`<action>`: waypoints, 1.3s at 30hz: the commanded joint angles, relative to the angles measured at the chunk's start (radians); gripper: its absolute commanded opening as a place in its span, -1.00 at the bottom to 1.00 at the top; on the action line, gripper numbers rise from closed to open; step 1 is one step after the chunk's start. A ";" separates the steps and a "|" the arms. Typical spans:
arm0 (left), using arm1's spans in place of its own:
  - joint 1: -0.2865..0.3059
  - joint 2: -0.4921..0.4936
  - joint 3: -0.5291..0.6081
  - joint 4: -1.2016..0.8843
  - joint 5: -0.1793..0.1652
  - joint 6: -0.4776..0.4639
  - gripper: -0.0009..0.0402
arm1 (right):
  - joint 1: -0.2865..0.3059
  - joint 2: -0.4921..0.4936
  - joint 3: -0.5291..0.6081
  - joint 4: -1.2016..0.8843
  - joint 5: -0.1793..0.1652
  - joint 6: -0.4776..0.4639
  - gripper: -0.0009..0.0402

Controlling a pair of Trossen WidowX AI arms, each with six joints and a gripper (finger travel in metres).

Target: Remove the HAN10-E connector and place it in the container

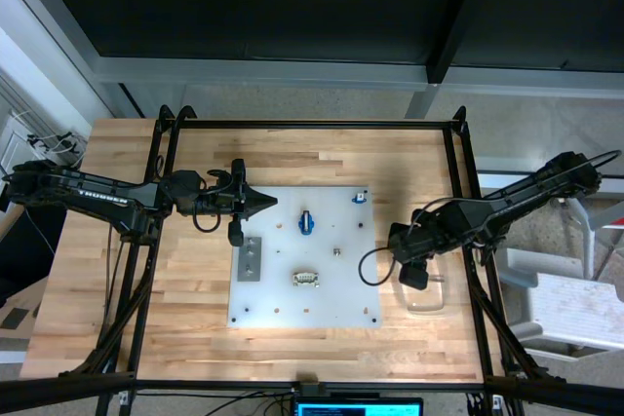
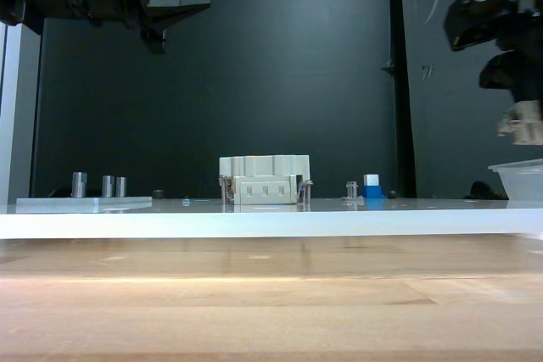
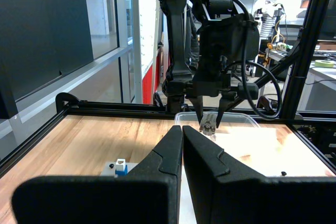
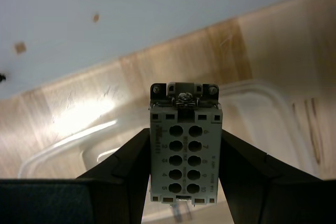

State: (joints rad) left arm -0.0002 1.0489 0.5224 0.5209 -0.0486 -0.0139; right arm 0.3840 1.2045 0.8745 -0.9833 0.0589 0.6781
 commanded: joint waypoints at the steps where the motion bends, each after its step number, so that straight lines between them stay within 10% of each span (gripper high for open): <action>1: 0.000 0.000 0.000 0.000 0.000 0.000 -0.96 | 0.044 -0.021 -0.030 0.000 0.000 0.034 -0.73; 14: 0.000 0.000 0.000 0.000 0.000 0.000 -0.96 | 0.180 -0.051 -0.138 0.047 0.001 0.154 -0.73; 39: 0.000 0.000 0.000 0.000 0.000 0.000 -0.96 | 0.193 -0.042 -0.282 0.217 0.002 0.155 -0.73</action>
State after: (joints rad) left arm -0.0002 1.0489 0.5228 0.5213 -0.0486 -0.0143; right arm 0.5770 1.1584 0.5949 -0.7685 0.0597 0.8337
